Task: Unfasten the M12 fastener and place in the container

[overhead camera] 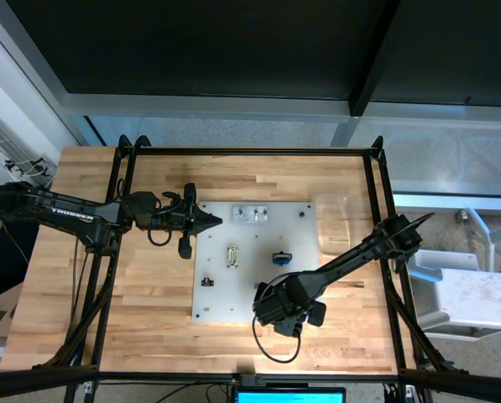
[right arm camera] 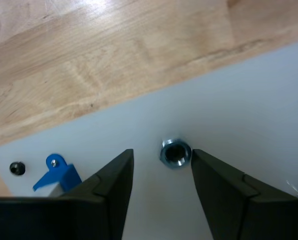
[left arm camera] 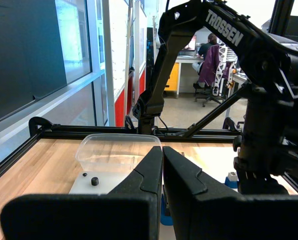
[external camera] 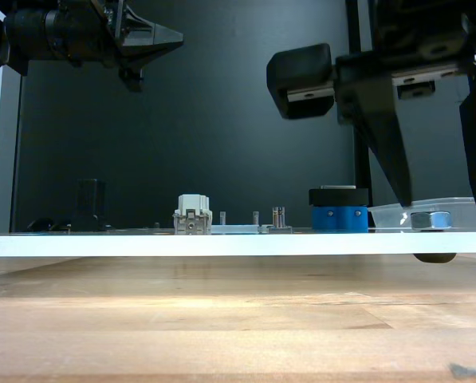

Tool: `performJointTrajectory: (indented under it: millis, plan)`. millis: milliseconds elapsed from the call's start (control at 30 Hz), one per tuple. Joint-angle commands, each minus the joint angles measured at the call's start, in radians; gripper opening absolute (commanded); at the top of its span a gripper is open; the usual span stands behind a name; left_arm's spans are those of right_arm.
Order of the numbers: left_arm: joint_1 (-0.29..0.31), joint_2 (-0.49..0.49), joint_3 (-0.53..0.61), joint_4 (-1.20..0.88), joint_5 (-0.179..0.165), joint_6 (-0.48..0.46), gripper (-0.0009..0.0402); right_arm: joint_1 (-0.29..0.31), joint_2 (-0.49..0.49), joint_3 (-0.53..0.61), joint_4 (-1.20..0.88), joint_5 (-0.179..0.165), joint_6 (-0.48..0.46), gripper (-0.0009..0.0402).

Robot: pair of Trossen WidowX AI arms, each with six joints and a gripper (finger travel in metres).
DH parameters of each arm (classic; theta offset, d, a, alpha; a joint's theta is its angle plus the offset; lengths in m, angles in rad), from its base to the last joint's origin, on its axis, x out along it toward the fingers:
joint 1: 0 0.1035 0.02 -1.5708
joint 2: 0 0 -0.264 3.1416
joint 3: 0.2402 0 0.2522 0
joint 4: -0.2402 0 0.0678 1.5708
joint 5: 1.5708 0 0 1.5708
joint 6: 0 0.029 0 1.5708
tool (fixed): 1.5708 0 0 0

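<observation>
Nut (right arm camera: 175, 153) sits on the board (overhead camera: 225, 294) between the right gripper's (right arm camera: 161, 157) open jaws; on its stud or loose, I cannot tell. Go lower, squeeze evenly, lift to the tub (overhead camera: 335, 223). Left gripper (overhead camera: 210, 221) hangs high at the board's left edge, jaws closed.
</observation>
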Motion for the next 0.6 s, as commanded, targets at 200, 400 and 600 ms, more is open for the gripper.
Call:
performJointTrajectory:
  millis: [200, 400, 600]
  plan:
    - [0.0, 0.0, 0.0, 0.0, 0.0, 0.0, 0.0, 0.005, -0.053, 0.0, -0.021, -0.001, 0.255, 0.0169]
    - [0.0, 0.0, 0.0, 0.0, 0.0, 0.0, 0.0, 0.008, -0.066, -0.008, -0.014, 0.0, 0.601, 0.0078]
    - [0.0, 0.0, 0.0, 0.0, 0.0, 0.0, 0.0, 0.011, -0.069, -0.051, 0.046, 0.0, 0.842, 0.001]
